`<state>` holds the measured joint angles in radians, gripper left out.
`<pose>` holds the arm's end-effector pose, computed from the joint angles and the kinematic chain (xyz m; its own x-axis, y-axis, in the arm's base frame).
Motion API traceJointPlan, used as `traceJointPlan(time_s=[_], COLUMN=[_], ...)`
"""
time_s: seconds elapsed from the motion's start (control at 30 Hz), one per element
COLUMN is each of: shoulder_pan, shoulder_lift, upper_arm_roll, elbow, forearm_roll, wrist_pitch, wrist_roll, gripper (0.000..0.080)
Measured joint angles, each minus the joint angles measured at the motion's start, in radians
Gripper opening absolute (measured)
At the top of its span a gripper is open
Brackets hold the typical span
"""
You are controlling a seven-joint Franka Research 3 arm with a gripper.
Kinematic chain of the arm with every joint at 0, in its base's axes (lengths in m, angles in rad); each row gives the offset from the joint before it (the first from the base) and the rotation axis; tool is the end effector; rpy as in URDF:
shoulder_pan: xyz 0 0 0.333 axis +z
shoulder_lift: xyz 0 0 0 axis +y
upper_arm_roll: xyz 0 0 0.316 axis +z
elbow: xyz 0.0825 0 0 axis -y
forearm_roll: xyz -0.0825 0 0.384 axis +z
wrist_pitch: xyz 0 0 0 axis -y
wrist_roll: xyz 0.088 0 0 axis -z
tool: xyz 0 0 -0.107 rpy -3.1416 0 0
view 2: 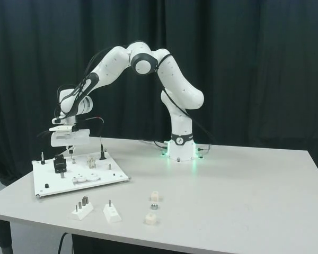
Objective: Insert round peg 1.
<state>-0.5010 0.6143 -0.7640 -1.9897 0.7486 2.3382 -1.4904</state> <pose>0.2032 -0.5660 0.2218 0.9677 -0.2324 0.0979 -0.2296 -0.9725 -0.0388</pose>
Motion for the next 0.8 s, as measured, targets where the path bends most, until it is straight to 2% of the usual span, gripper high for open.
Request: traceJointPlan(time_s=[0.27,0.8], shoulder_pan=[0.0,0.001], shoulder_lift=[0.0,0.0], upper_arm_roll=[-0.007,-0.009], elbow=[-0.001,-0.001], forearm_roll=[-0.013,-0.014], wrist_pitch=[-0.01,-0.013], wrist_roll=[0.0,0.0], gripper=[0.0017,0.0017])
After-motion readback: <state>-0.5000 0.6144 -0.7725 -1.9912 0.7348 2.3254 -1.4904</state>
